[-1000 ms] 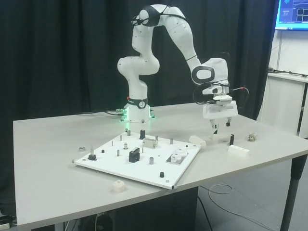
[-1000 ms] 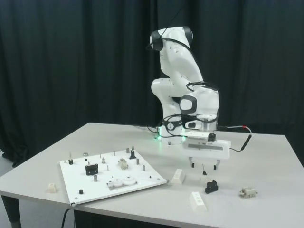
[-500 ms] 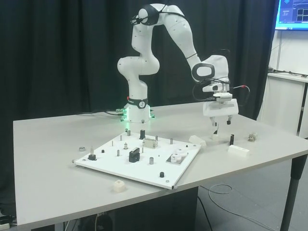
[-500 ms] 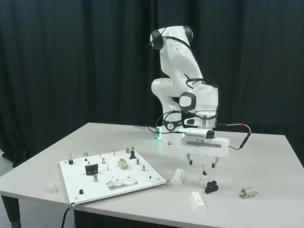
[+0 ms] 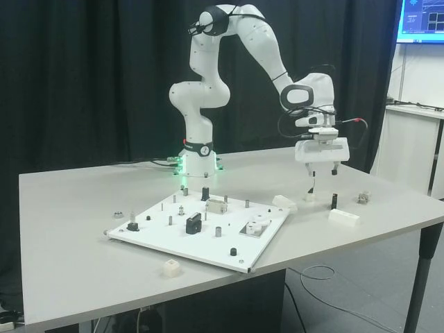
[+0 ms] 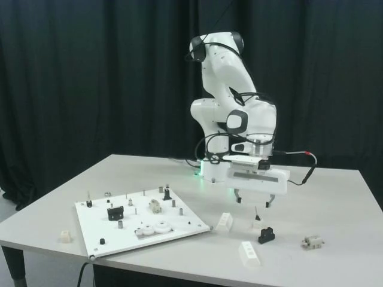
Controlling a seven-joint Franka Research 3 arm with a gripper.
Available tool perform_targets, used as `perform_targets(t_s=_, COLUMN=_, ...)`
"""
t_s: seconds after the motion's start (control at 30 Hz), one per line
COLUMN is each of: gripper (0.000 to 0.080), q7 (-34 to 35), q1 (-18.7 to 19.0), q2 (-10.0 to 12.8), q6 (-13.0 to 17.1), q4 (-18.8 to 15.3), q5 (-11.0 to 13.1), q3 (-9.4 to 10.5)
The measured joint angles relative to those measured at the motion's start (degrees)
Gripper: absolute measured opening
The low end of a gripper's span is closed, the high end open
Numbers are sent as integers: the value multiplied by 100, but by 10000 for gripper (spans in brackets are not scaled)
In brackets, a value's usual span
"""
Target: Pick USB.
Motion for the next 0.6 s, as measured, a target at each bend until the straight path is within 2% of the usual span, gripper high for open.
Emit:
perform_targets(t_s=0.17, gripper=800, q7=-147, q1=0, q2=-4, q6=-503, q4=256, q5=450, q3=55)
perform_targets(t_s=0.43, gripper=800, q7=-1183, q1=-16, q2=30, q6=-1497, q4=817, q5=1474, q3=76)
perform_targets(t_s=0.6, gripper=800, q7=-1727, q1=-73, q2=129, q6=-2055, q4=1199, q5=1893, q3=73)
